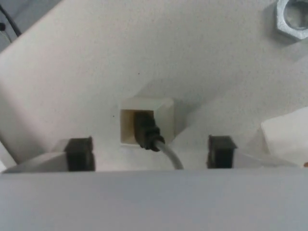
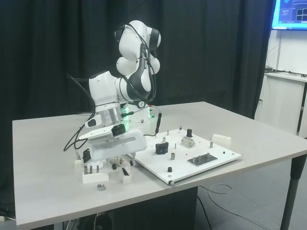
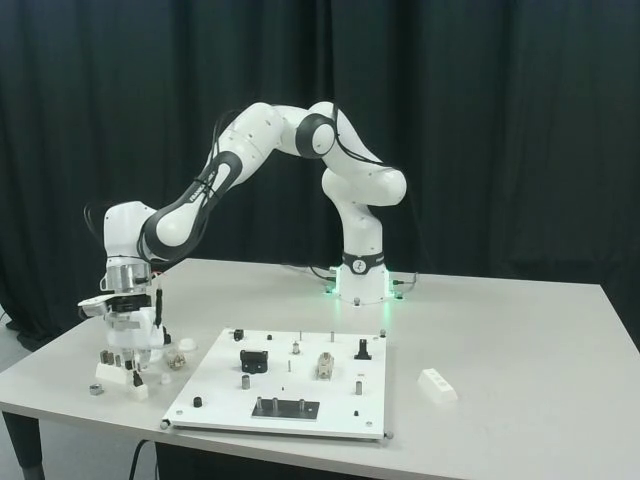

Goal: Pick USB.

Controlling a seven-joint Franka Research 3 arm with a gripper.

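The USB plug (image 1: pixel 146 132) is black with a grey cable (image 1: pixel 171 156) and stands in a small white socket block (image 1: pixel 166 113) on the grey table. My gripper (image 1: pixel 150 153) is open just above it, the plug lying between the two black fingertips (image 1: pixel 79 154) without touching either. In the first room view the gripper (image 2: pixel 117 160) hangs low over the plug (image 2: pixel 123 170), left of the white board. The second room view shows the gripper (image 3: pixel 128 360) down at the table's left end, with the plug too small to make out.
A grey hex nut (image 1: pixel 292 18) and a white block (image 1: pixel 288 134) lie close by. A white holder with pegs (image 2: pixel 93 175) sits beside the nut (image 2: pixel 100 187). The white board (image 2: pixel 211 165) carries several small parts. A small white box (image 3: pixel 438 385) rests to its right.
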